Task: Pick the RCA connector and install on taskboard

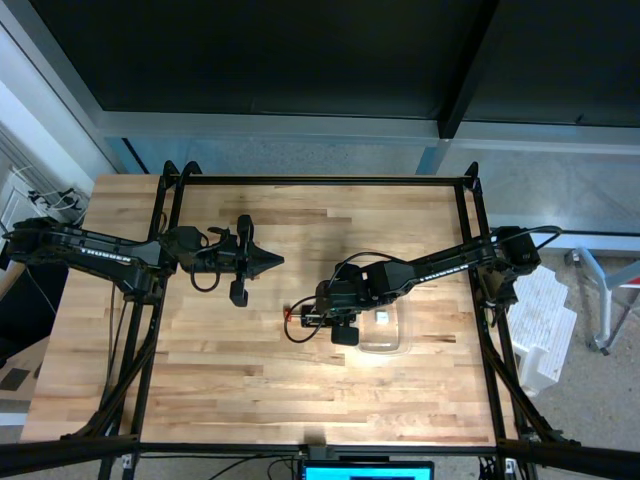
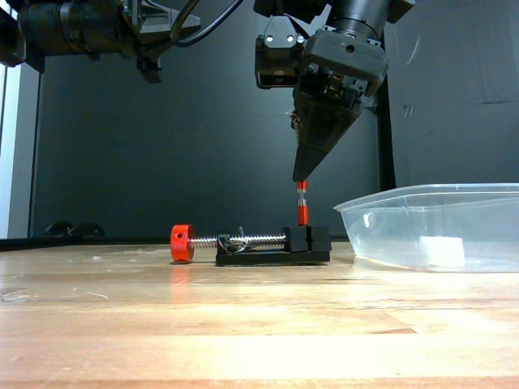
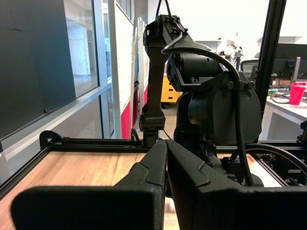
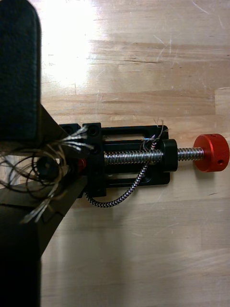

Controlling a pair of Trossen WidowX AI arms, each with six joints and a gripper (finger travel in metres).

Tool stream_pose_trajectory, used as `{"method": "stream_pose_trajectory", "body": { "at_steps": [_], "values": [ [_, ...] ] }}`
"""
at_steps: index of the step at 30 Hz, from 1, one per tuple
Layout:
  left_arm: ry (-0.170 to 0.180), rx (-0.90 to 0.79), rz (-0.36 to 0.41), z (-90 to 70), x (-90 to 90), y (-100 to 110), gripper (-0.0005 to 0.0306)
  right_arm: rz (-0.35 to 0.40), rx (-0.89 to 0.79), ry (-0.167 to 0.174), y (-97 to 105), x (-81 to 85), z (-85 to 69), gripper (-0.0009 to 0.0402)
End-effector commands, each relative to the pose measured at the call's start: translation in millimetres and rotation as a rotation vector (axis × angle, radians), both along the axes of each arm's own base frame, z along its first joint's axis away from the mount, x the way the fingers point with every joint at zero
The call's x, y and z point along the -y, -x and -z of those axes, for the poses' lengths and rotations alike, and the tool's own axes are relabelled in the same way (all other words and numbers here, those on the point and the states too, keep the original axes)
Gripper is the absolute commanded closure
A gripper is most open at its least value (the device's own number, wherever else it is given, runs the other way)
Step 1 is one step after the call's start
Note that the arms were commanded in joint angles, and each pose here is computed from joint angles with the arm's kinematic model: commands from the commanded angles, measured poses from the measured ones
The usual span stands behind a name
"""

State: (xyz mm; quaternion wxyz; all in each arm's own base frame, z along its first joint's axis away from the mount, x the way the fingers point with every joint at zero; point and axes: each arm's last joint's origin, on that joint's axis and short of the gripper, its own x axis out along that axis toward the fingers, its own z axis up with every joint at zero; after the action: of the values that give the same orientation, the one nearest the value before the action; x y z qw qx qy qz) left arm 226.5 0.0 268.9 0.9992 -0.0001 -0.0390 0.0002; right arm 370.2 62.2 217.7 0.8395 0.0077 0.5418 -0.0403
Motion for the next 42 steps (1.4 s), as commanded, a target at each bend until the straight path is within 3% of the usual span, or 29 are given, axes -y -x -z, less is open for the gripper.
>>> {"method": "stream_pose_trajectory", "body": {
  "at_steps": [1, 42],
  "values": [
    [0.0, 0.0, 0.0, 0.0, 0.0, 0.0, 0.03, 0.001, 0.02, -0.004, -0.7, -0.1, 4.4, 0.0393],
    [0.0, 0.0, 0.0, 0.0, 0.0, 0.0, 0.03, 0.004, -0.002, 0.008, 3.4, 0.9, 17.3, 0.0393]
  ]
}}
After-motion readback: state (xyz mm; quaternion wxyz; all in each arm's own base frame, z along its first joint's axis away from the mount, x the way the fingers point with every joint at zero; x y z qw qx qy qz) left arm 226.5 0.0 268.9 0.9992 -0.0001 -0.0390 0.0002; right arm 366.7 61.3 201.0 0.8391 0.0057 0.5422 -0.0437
